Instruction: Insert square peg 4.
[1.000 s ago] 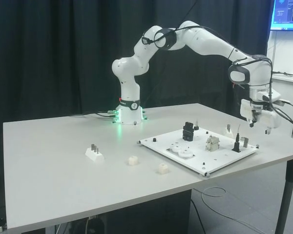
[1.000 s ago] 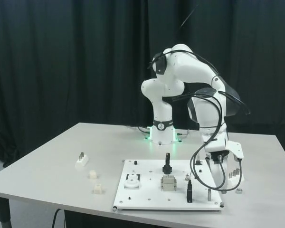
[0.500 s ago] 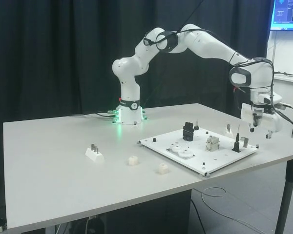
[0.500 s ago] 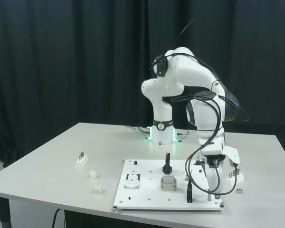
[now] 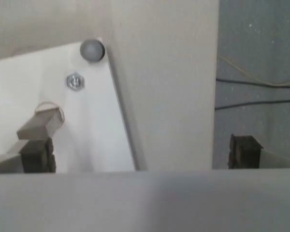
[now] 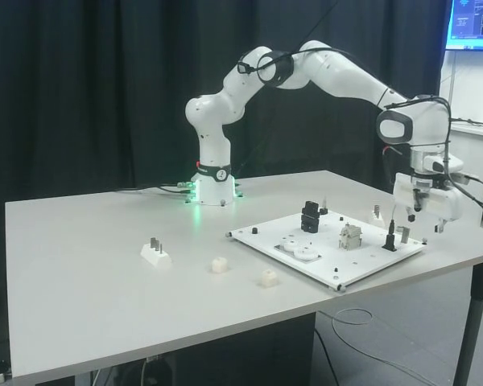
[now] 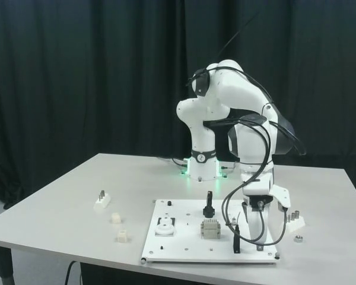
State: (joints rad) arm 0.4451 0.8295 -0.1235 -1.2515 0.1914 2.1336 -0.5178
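Note:
A grey square peg (image 5: 38, 124) stands upright in a hole near the corner of the white board (image 5: 87, 130), close to a grey bolt head (image 5: 92, 50) and a nut (image 5: 74, 81). My gripper (image 5: 140, 152) hangs open and wide over that board corner and holds nothing. One fingertip (image 5: 36, 155) is right beside the peg, the other (image 5: 244, 150) is out over the table edge. In the room views the gripper (image 6: 424, 215) (image 7: 263, 228) hovers just above the board (image 6: 330, 245) (image 7: 184, 249) at its right end.
The board carries a black lever part (image 6: 311, 217), a white round gear (image 6: 306, 251), a small block (image 6: 351, 235) and a black upright (image 6: 390, 238). A peg holder (image 7: 294, 219) and a nut (image 7: 297, 238) lie beside it. At the left are another peg holder (image 6: 155, 252) and two small white blocks (image 6: 218, 264).
The gripper has moved from beyond the board's right end in over its corner and has come lower. Its fingers stay open. Nothing on the table has moved.

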